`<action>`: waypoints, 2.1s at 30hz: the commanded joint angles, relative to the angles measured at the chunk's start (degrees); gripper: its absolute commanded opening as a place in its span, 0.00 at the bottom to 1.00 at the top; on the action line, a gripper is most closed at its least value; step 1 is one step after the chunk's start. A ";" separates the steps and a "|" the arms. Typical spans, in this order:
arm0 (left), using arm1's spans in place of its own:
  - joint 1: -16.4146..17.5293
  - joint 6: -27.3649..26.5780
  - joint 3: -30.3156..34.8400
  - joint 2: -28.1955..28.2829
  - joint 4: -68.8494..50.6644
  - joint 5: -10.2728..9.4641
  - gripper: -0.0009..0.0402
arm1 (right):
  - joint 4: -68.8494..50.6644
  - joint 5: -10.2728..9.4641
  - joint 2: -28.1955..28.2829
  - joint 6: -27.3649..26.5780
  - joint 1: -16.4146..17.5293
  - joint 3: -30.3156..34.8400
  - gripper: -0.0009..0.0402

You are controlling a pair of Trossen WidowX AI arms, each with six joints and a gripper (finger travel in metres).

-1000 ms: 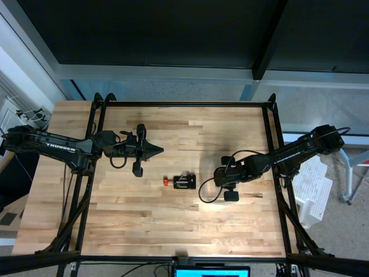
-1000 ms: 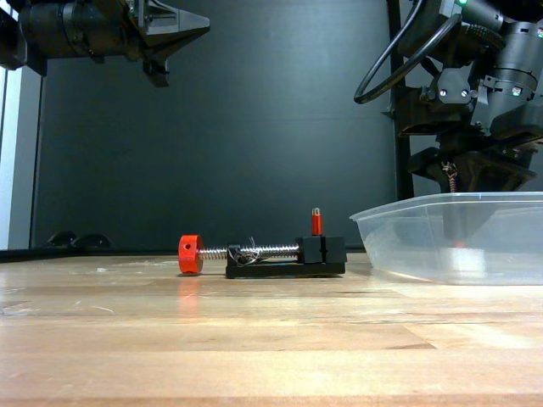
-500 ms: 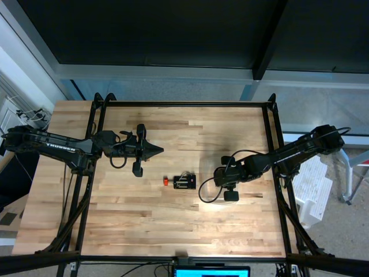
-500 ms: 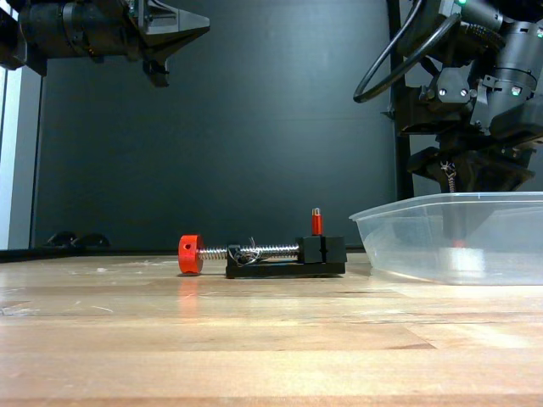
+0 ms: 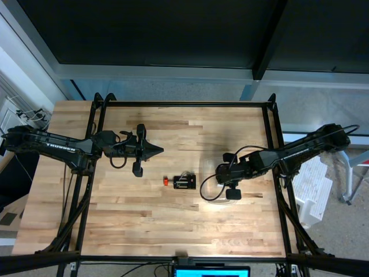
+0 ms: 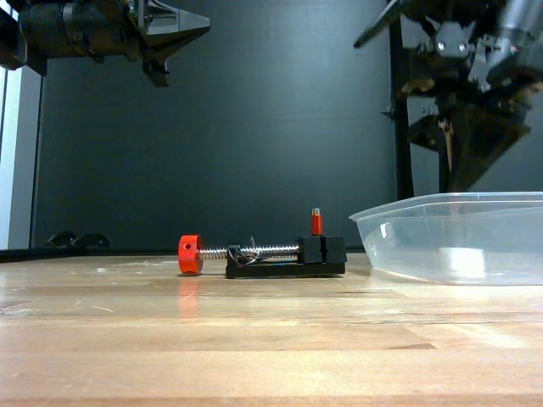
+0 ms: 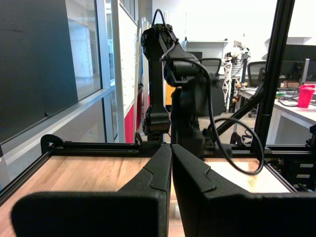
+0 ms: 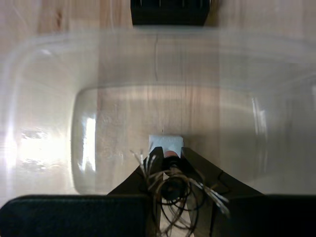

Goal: Pick the RCA connector and install on taskboard

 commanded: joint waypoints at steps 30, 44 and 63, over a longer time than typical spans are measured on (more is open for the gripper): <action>0.02 0.00 0.02 0.00 0.02 -0.02 0.02 | -4.37 0.04 12.17 -0.07 -3.06 17.99 0.02; 0.00 0.00 0.02 0.00 0.00 0.00 0.02 | -4.39 0.04 23.96 -0.50 -4.50 29.29 0.02; 0.02 0.02 0.02 0.00 0.02 0.00 0.02 | -3.96 0.04 27.45 -0.48 -4.83 30.84 0.02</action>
